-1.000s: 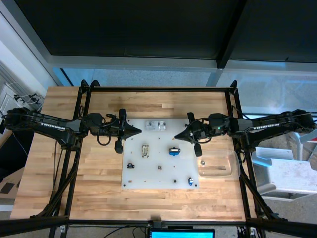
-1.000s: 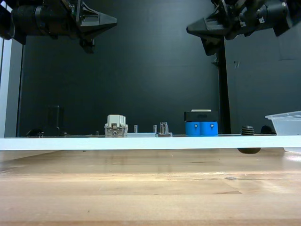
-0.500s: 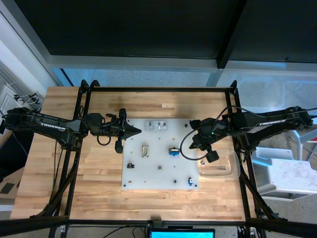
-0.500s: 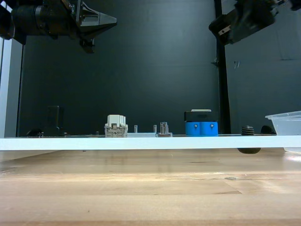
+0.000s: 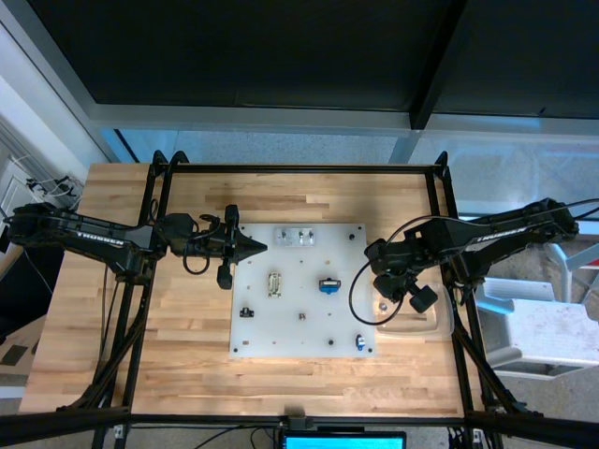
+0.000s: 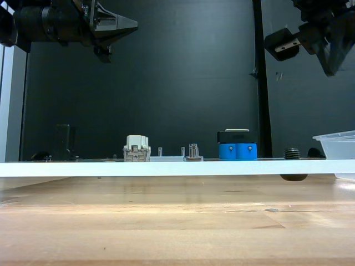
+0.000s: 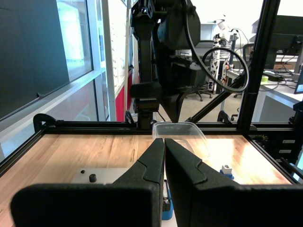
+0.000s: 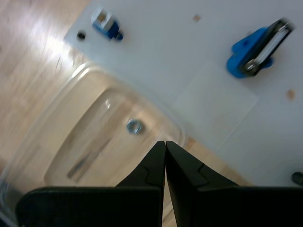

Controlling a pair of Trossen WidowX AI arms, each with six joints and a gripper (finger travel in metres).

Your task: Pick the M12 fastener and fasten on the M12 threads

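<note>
Silver on clear plastic, the M12 nut (image 5: 382, 305) lies loose in the clear tray (image 5: 426, 329) in the high view, near the tray's 9 o'clock wall. The tray sits just off the white board (image 5: 281, 323) at the board's 4 o'clock. The right gripper (image 5: 382, 283) hangs over the nut, so I judge this to be the approach for the pick, with nothing grasped yet. The left gripper (image 5: 253, 247) is parked at the board's 9 o'clock edge. In the low view the black ribbed stud (image 6: 292, 153) stands bare, and the right gripper points down from high above the tray's rim. The left wrist view shows that pincer clenched on nothing. The right wrist view shows the right pincer clenched and empty too, aimed just beside the nut. Next, as I read it, its fingers must part, then come down astride the nut. The nearby tray wall and the nut's smallness are the hindrances; the blue fitting (image 8: 253, 52) stands well apart.
</note>
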